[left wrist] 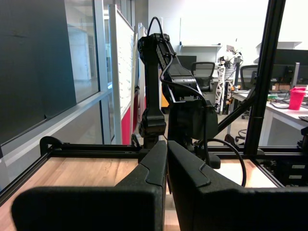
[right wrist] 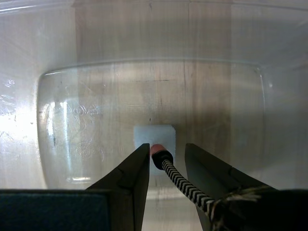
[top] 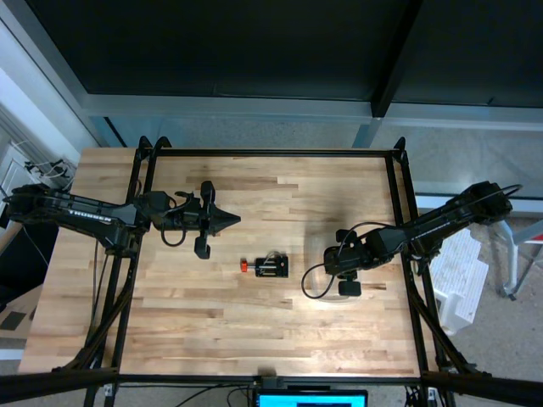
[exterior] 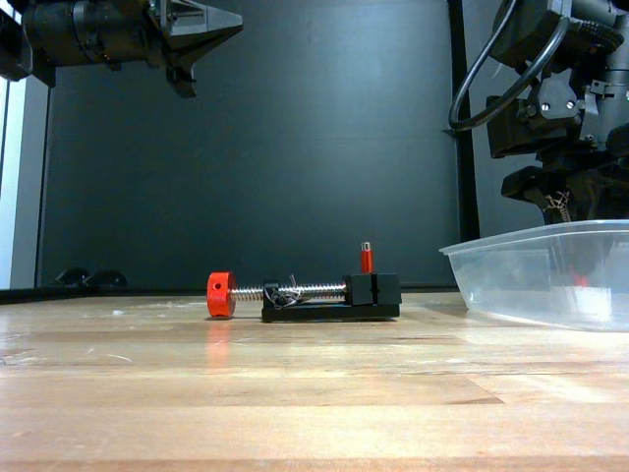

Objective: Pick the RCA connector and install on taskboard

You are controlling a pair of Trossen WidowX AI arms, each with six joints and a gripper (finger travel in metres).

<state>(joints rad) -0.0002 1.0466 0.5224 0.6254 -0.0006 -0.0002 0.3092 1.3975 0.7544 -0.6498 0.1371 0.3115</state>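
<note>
Since the right gripper hangs directly above the clear plastic tray, the coming grasp turns on one relation: the RCA connector lies on the tray floor straight ahead of its jaws, below the tips and a shade nearer one finger than the other. Those jaws stand moderately apart, wider than the piece, with nothing clamped between them. Seen along the fingers, the connector is a small, matte, whitish square with soft corners. No long axis shows, so the jaws could probably close across either pair of sides. A black-and-white braided cord with a reddish tip runs out between the fingers and ends over the connector's near edge; whether it touches the piece I cannot tell. The tray is thin, glossy and rounded, and would likely slide if nudged. Off to the side of the right jaws, apart from the tray, the taskboard sits on the wooden table. It is a low black block with a shiny threaded screw leading to a red-orange knob. The left gripper hovers high beyond the knob end, well apart from the connector, its black jaws pressed together on nothing. The right arm is much the nearer, so the pick looks to be its job.
</note>
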